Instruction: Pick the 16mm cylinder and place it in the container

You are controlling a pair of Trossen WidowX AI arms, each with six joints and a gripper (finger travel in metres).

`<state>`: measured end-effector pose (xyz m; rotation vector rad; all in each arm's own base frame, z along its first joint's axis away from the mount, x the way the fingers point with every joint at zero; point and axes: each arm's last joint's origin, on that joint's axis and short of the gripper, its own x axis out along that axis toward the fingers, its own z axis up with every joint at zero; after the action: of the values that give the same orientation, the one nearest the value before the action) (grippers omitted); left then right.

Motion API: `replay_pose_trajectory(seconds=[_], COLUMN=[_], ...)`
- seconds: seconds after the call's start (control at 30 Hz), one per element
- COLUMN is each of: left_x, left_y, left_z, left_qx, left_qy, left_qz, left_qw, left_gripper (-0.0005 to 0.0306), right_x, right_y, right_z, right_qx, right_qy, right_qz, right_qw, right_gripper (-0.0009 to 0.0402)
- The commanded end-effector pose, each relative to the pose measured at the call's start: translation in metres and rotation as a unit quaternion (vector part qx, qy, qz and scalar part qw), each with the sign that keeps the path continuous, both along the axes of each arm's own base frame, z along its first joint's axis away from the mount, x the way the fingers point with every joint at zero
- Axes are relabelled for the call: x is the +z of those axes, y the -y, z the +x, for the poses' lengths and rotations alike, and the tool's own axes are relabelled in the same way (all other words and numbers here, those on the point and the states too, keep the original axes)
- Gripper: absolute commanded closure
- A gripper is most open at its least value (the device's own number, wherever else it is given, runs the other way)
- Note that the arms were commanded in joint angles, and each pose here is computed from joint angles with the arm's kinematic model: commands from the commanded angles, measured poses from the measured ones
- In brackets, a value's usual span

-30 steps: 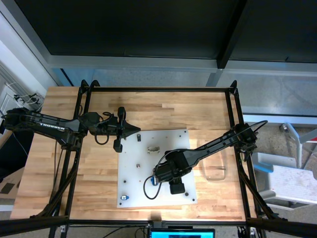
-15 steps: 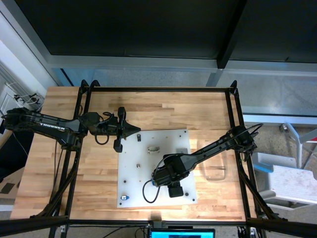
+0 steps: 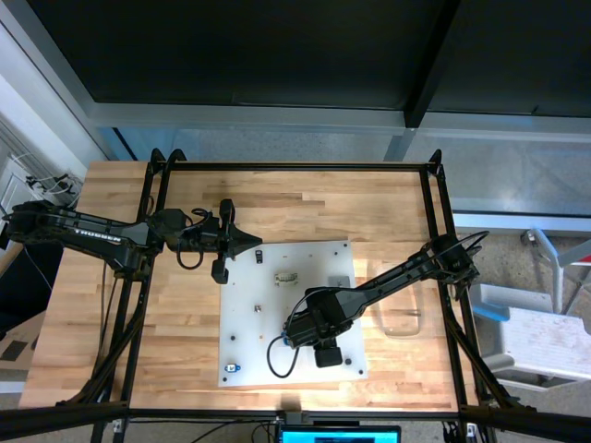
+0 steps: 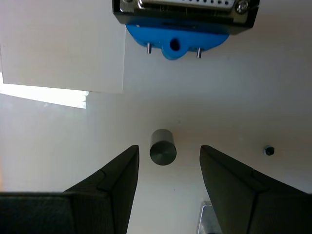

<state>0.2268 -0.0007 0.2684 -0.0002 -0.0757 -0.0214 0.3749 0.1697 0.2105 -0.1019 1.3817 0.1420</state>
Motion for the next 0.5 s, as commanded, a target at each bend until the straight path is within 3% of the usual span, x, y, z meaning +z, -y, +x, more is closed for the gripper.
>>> replay_pose_trajectory(seconds=[0.03,0.5], left_x=[0.0001,0.0001], left_y=[0.0,-0.0001], left_z=[0.0,0.0], left_qx=[0.0,0.0], left_qy=[0.0,0.0], left_qz=[0.0,0.0], left_qw=[1.0,1.0], left_gripper=[0.03,0.03], right_x=[-0.0031,-0.0104], right_y=[0.0001,0.0007], right_z=[0.0003,-0.0006], right_qx=[-0.001,-0.007], right_qy=[0.005,0.007], right_qz=[-0.001,-0.004], right_qw=[1.0,1.0], right_gripper=[0.022,0.022])
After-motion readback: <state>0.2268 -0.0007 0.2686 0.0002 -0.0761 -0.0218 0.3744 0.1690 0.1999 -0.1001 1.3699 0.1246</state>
